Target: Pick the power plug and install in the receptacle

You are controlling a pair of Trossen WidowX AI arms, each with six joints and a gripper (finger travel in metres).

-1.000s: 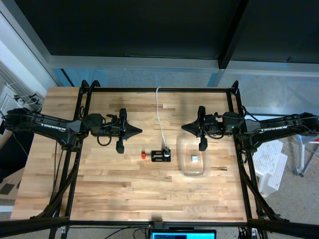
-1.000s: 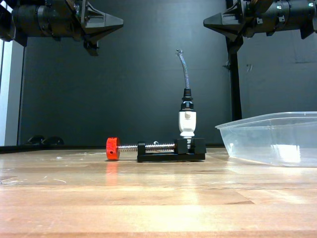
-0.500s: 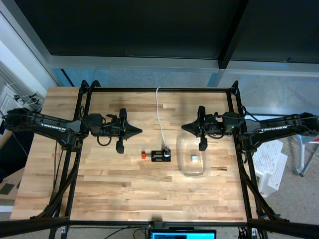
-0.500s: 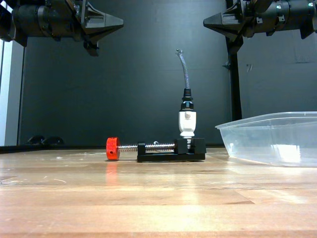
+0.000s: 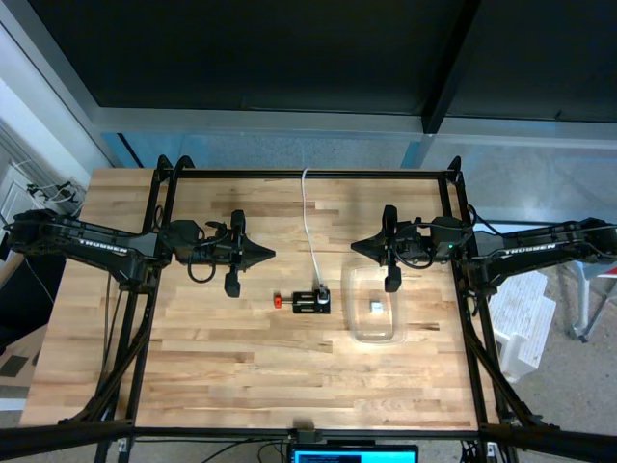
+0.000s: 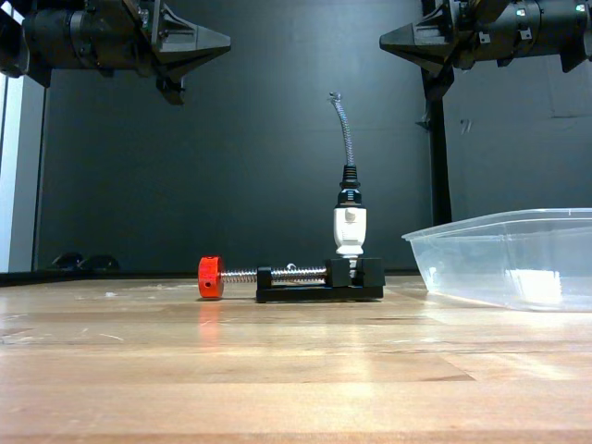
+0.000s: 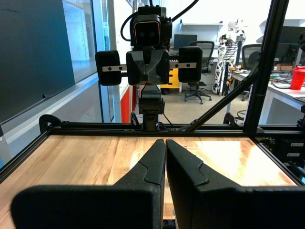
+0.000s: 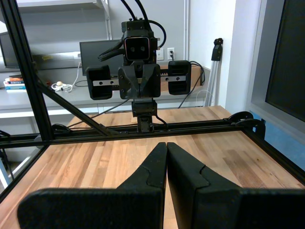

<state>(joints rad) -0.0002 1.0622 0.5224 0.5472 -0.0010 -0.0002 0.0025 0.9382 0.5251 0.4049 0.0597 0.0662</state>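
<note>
Parked high, tips together: black left end effector (image 5: pixel 268 255) at nine o'clock, black right end effector (image 5: pixel 357 248) at three. Clamped upright, likely for steady insertion: small white receptacle (image 6: pixel 350 228) in black vise (image 6: pixel 319 277).

Pale wood-plank tabletop (image 5: pixel 241 376) sits lit inside a black metal frame (image 5: pixel 308 175), dark matte wall panel (image 6: pixel 277 139) behind, grey speckled floor (image 5: pixel 540 164) around, and beyond there's a bright office with black swivel chairs (image 7: pixel 195 88) and a dark flat monitor (image 8: pixel 95 55).

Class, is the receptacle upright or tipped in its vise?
Upright: the receptacle stands vertical in the vise, cable rising above. Left gripper and right gripper hang shut above the table, either side.
</note>
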